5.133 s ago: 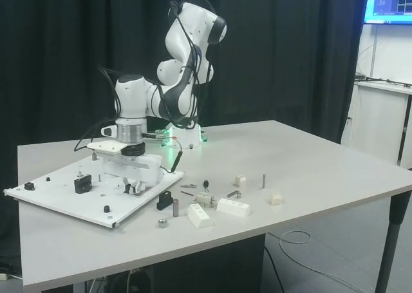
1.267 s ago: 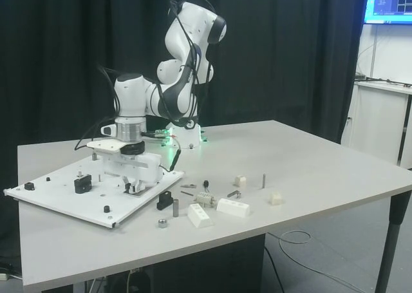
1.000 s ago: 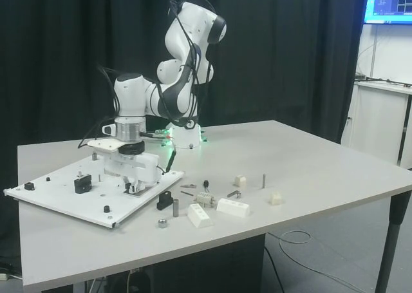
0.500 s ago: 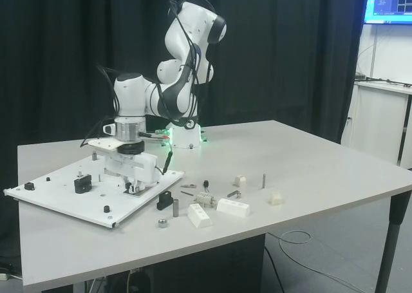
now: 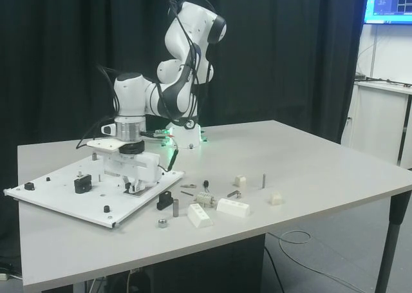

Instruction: Remove small gear.

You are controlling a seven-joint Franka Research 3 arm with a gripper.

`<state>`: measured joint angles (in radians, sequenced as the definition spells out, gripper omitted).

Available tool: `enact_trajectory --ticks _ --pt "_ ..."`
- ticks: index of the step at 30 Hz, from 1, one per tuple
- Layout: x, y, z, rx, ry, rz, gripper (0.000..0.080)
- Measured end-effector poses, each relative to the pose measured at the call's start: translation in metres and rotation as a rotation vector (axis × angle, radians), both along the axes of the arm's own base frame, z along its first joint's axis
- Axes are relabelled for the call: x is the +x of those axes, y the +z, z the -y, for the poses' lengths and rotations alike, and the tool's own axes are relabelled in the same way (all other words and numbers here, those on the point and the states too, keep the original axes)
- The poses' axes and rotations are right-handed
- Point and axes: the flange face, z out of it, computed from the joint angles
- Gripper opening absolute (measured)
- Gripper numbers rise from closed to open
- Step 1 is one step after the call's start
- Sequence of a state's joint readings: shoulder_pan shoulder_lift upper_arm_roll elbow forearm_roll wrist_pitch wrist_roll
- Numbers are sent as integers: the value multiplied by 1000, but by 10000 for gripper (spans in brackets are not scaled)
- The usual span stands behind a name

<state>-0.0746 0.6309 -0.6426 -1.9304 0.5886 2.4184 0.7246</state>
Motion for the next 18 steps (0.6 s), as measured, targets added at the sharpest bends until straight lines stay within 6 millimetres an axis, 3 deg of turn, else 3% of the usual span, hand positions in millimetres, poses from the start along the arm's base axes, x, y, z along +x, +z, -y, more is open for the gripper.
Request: enact_trajectory --ticks 6,14,18 --pt "-1 0 1 7 -79 6 190" --pt "0 1 0 2 40 5 190" --pt "-1 1 1 6 6 9 190"
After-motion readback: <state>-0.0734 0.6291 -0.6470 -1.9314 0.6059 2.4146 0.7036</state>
